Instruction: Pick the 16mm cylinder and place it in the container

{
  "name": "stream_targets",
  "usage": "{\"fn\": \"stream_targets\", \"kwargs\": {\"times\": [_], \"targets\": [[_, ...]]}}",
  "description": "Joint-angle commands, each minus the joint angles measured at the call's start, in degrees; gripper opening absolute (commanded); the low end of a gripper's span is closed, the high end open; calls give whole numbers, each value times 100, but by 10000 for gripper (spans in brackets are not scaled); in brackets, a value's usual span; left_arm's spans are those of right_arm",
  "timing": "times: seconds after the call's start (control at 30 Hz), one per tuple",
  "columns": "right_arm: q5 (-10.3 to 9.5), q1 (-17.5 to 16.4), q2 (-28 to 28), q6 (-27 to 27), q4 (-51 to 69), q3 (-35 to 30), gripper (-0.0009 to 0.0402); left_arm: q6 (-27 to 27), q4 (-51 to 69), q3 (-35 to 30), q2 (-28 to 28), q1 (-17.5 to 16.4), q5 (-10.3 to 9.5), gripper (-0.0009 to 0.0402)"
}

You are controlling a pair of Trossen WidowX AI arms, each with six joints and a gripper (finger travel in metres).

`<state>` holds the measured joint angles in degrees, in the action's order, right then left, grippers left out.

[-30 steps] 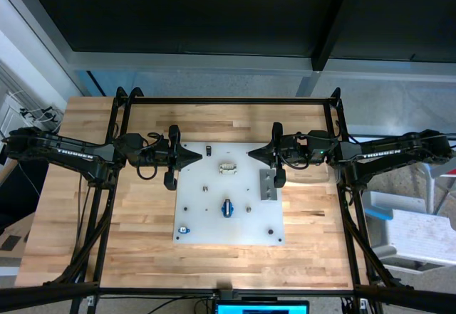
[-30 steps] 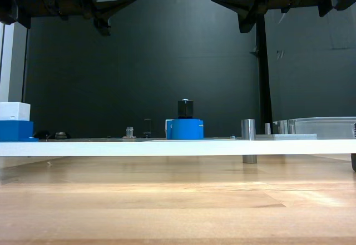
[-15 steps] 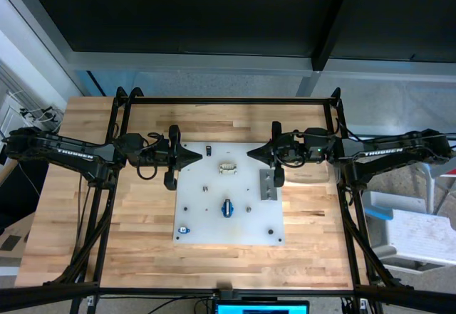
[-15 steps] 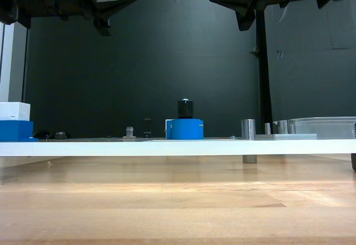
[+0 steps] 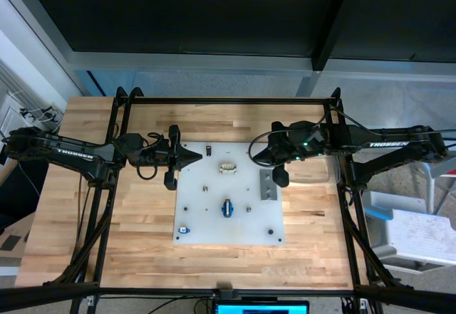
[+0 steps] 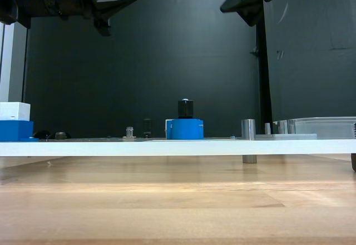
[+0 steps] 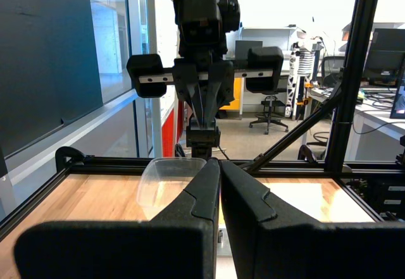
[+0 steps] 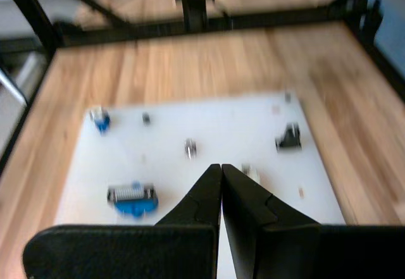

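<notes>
Now open right gripper (image 5: 252, 159), pinched shut on nothing, before dropping; aim plumb over cylinder (image 5: 249, 208), well below its tips and toward the near edge. Leave left gripper (image 5: 201, 155), likewise shut and empty, parked opposite.

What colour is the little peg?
The peg is grey; low view. Left gripper, right gripper: both shut above board.

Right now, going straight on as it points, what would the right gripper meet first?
The right gripper, shut, tilts down: probably the bare white task board, depth unclear. The left gripper, shut, hangs above the board's left part.
</notes>
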<state>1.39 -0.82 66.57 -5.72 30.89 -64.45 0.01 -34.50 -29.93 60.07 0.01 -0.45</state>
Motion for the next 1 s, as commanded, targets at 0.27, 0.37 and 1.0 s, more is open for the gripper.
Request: {"fn": "stream_targets", "kwargs": {"times": [0.27, 0.37, 1.0], "targets": [[4, -31, 1036, -31, 2229, -1447, 0, -2, -2, -2, 2, 0, 0, 0], [4, -46, 1327, -63, 2673, -1784, 0, -2, -2, -2, 2, 0, 0, 0], [-4, -568, 2317, -149, 3270, -2223, 0, 0, 0, -2, 2, 0, 2, 0]]}}
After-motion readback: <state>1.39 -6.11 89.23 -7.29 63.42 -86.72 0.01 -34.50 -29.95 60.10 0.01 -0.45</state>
